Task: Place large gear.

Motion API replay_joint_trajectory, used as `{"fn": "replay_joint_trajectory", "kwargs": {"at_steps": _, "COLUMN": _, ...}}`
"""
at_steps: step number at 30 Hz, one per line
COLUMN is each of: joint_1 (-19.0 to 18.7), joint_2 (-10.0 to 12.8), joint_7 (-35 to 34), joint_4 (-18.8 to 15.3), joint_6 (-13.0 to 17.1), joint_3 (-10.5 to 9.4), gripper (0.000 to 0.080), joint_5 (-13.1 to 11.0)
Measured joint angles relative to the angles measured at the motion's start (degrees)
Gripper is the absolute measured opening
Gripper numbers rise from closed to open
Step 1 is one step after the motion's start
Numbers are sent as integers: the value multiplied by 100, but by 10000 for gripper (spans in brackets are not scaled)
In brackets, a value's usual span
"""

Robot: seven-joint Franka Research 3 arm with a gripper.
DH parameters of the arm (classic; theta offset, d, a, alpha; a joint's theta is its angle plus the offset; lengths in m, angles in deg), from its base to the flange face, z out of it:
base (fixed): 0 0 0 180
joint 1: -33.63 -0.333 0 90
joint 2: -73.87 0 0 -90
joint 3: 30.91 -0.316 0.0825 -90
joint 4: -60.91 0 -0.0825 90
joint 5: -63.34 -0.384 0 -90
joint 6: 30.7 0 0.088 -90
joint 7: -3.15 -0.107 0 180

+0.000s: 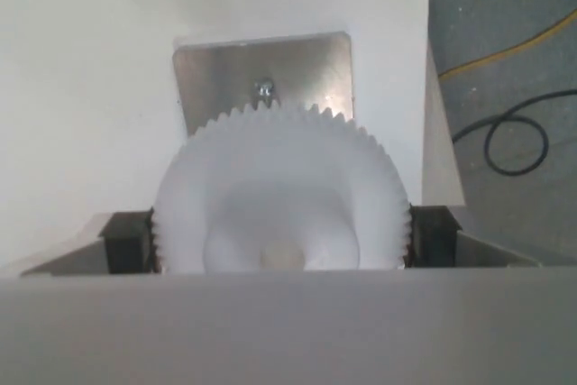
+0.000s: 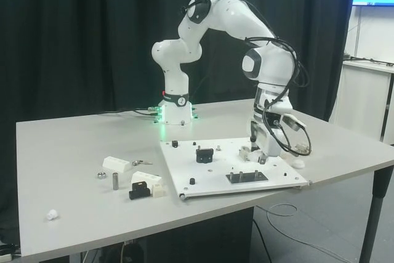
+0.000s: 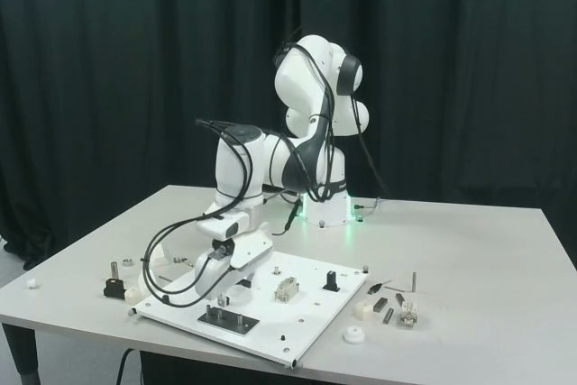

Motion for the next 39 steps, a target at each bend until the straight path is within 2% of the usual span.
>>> {"fn": "replay_joint_trajectory", "kwargs": {"at_steps": 17, "joint_1": 52, "joint_2": -10, "joint_7": -4, "joint_4": 31, "joint_6": -39, "joint_3": -29, "gripper": 596, "joint_5": 5}}
{"fn": "replay_joint_trajectory", "kwargs": {"at_steps": 39, "joint_1": -31, "joint_2": -34, "joint_7": -848, "joint_4": 137, "joint_6": -92, "joint_3": -633, "gripper": 596, "joint_5": -22}}
